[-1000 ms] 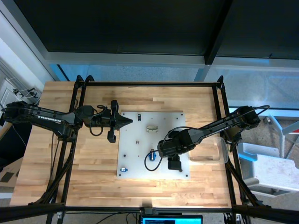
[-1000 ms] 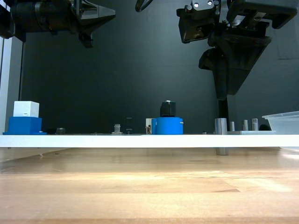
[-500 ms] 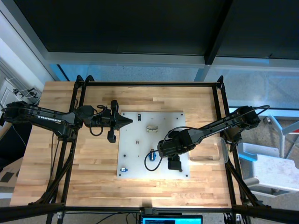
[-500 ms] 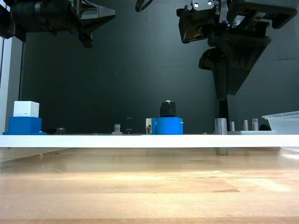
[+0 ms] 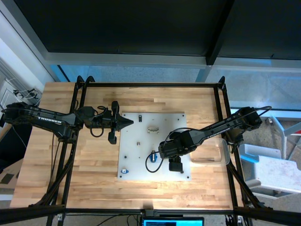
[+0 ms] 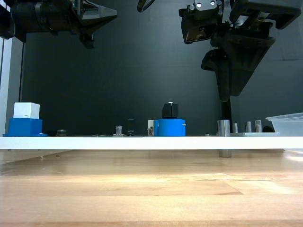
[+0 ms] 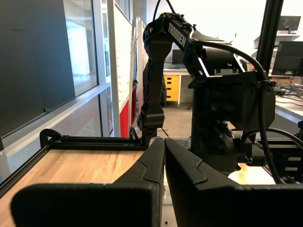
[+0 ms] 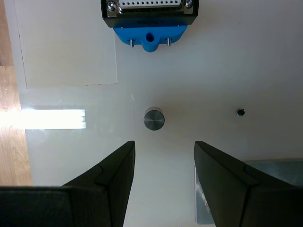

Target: Pick the 16mm cylinder and place it in the taskboard

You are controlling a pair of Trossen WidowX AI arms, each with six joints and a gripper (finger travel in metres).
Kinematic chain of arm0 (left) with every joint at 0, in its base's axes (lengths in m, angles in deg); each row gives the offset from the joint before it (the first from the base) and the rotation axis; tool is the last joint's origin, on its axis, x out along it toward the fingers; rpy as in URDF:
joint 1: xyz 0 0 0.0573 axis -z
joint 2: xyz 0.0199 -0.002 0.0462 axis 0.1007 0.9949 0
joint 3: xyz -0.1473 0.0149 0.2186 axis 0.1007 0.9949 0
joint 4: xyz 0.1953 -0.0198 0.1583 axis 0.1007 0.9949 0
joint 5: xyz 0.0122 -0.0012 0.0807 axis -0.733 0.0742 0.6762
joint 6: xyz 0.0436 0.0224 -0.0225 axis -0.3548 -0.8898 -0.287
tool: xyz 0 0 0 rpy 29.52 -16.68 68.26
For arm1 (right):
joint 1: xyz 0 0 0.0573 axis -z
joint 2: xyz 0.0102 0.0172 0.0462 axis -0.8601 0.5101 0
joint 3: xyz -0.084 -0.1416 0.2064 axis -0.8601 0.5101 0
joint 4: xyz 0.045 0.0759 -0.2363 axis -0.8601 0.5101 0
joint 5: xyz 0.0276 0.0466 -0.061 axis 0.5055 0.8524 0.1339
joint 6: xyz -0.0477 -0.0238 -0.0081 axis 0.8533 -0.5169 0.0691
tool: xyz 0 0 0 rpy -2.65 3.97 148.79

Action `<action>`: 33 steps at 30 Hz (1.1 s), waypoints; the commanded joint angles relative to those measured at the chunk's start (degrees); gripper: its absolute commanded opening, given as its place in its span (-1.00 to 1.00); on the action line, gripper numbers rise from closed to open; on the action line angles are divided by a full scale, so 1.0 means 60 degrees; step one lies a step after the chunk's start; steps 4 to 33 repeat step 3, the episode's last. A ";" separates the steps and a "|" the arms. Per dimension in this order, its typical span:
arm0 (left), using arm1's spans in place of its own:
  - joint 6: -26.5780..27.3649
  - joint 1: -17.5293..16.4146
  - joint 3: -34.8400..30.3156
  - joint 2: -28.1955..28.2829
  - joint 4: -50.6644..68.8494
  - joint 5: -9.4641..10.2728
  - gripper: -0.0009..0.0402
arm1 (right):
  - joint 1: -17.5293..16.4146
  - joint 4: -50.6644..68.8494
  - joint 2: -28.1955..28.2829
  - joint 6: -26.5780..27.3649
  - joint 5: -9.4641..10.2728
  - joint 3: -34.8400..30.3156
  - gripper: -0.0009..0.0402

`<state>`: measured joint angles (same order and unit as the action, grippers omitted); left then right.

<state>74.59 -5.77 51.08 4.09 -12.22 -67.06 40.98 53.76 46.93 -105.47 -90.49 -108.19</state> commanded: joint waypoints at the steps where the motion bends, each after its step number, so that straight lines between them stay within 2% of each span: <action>1: -0.0004 0.0000 -0.0004 0.0004 0.0000 0.0000 -0.96 | -0.0004 -0.0004 0.0000 -0.0004 -0.0004 0.0000 -0.12; 33: 0.0000 0.0000 -0.0004 0.0004 0.0000 0.0000 -0.96 | -0.0004 -0.0004 0.0000 -0.0004 -0.0004 -0.0004 -0.12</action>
